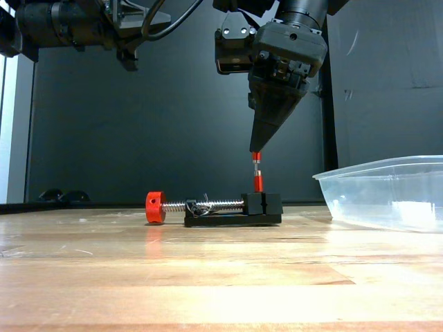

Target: Pick the RCA connector and install on taskboard

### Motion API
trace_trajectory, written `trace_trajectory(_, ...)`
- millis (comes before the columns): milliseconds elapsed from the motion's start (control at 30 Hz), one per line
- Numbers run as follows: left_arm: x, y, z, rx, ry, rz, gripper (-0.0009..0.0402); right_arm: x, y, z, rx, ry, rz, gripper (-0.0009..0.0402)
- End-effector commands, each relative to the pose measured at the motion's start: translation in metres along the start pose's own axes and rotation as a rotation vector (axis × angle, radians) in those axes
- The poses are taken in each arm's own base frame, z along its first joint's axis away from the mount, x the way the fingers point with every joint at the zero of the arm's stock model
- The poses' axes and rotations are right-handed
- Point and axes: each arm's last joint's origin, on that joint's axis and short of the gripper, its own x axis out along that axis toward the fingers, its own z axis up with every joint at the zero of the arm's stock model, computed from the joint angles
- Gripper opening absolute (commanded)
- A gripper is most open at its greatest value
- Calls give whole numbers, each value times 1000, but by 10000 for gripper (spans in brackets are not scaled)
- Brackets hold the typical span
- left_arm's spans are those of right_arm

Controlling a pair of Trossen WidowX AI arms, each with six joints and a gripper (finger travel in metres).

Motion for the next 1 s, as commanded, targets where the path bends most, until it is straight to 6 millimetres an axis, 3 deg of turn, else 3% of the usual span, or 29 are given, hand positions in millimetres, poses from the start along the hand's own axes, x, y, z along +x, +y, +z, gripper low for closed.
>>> trace_trajectory(33,0,0,0,0,0,0,0,1,0,-1,-4,5,-13,4)
trace_trajectory(1000,0,0,0,0,0,0,0,1,-1,-1,-2,11,1,4)
